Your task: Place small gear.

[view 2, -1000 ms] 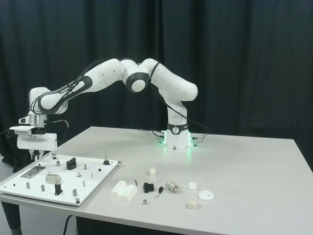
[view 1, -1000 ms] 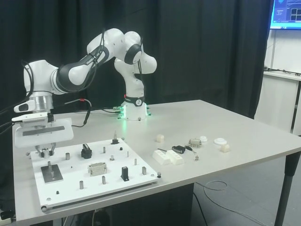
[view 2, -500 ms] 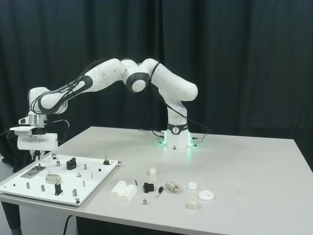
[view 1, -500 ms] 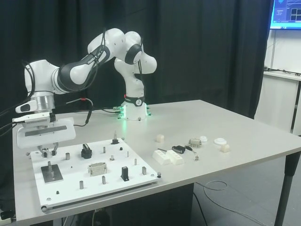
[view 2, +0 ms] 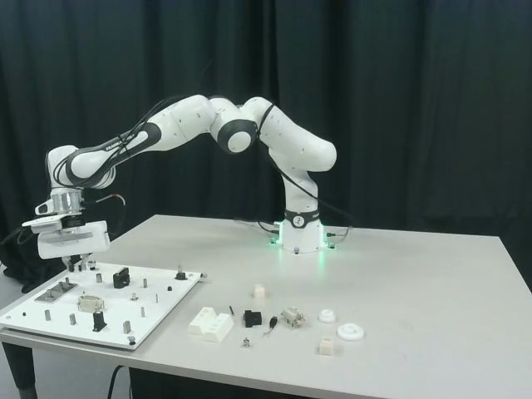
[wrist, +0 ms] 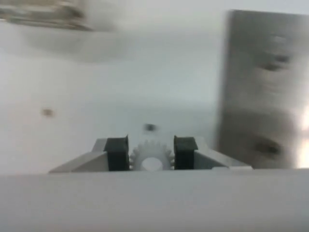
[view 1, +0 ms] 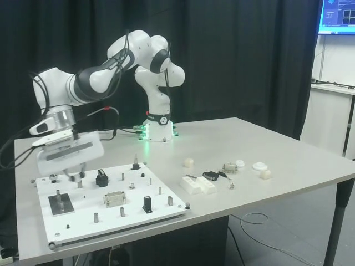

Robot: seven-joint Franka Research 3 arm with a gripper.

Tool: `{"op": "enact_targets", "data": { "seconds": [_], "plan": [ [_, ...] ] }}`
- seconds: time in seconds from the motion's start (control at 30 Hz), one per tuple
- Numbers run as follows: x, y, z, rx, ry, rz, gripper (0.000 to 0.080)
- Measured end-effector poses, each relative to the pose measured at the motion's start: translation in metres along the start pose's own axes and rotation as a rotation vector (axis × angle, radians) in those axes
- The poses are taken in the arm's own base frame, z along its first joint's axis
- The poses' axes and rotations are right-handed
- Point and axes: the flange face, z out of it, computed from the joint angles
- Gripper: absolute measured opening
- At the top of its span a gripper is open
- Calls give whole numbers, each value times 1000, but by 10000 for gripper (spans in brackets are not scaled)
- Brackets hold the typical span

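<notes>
My gripper point(wrist: 151, 153) clamped on small white gear point(wrist: 151, 157), teeth showing between black pads point(wrist: 117, 152). Gear held above white board point(view 1: 111, 208) on grey surface point(view 1: 266, 149), beside grey metal plate point(wrist: 263, 87), ready to lower onto peg.

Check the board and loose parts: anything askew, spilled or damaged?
Nothing stands out. The small white toothed gear sits squarely between the gripper fingers over the white assembly board; the loose white parts lie apart on the grey table, none visibly broken.

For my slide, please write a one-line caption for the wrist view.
Two black gripper pads clamp a small white toothed gear above the white board.
</notes>
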Motion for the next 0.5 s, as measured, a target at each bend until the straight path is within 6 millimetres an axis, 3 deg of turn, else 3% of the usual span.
{"op": "enact_targets", "data": {
  "seconds": [0.23, 0.5],
  "plan": [
    [-18, -31, 3, 59, -79, -7, 196],
    [-52, -76, 11, 103, -150, -13, 196]
  ]
}}
